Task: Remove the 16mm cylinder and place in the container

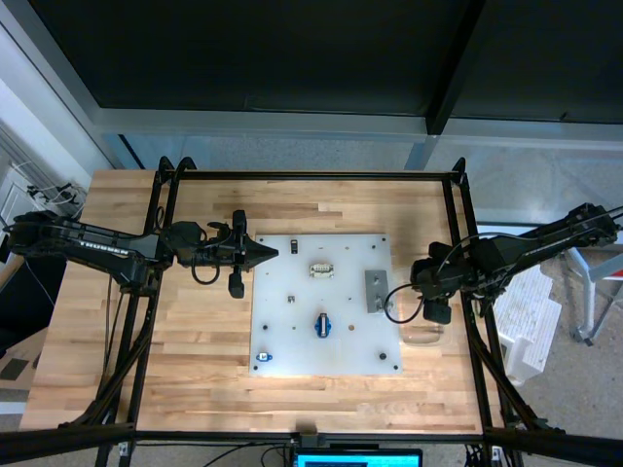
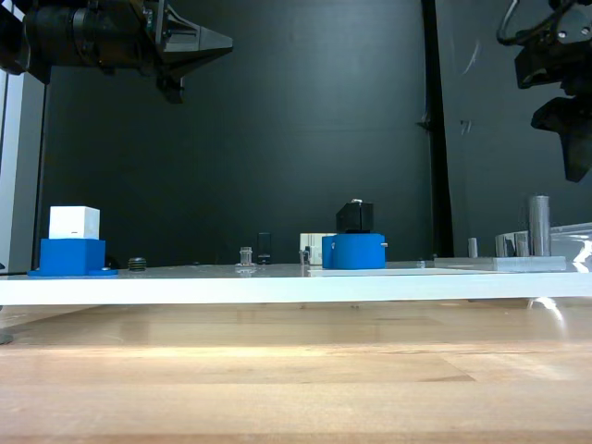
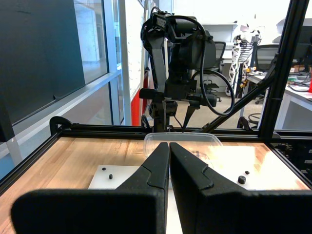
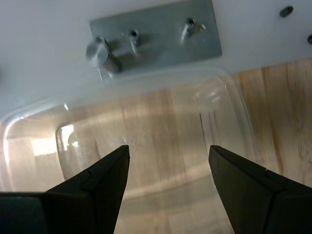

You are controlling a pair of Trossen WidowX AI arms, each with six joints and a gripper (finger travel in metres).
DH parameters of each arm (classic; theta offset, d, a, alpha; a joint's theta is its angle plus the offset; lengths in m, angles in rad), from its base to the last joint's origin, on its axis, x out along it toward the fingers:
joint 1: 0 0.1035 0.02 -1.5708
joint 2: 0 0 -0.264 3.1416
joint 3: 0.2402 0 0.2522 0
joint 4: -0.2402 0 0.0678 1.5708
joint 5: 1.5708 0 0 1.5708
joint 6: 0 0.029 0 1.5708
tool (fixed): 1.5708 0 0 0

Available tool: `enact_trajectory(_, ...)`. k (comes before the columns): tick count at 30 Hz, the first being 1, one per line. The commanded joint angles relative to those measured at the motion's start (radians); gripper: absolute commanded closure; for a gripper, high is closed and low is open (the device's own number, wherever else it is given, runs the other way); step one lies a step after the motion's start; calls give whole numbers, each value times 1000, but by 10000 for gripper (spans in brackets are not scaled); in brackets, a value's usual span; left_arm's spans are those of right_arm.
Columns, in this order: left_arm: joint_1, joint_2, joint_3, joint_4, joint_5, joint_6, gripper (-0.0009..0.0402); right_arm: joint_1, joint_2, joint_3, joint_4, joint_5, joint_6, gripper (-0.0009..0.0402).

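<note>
Nearest in the high view, a lit screen (image 1: 357, 457) sits at the table's (image 1: 195, 389) near edge. Beyond it I see the white board (image 1: 292, 341), with the left gripper (image 1: 271, 253) clenched at its far-left edge. The right gripper (image 1: 438, 313) is above the container (image 1: 424, 338), just right of the board. From the low view, the cylinder (image 2: 538, 220) stands upright in the block (image 2: 499, 264), with the right gripper hanging well above it. My left wrist view shows that gripper's fingers (image 3: 151, 170) pressed together with nothing between them. My right wrist view shows the jaws spread and empty over the container, and the cylinder seated in the block just beyond its rim.
</note>
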Motion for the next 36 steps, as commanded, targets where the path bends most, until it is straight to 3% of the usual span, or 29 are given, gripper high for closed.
enact_trajectory(1,0,0,0,0,0,0,393,0,-9,-11,0,-1,2,166)
enact_trajectory(9,0,0,0,0,0,0,393,0,16,-13,43,-1,-9,166)
enact_trajectory(21,0,0,0,0,0,0,393,-10,151,-7,211,-3,-36,167)
enact_trajectory(36,0,0,0,0,0,0,393,-17,360,63,352,-38,-37,218)
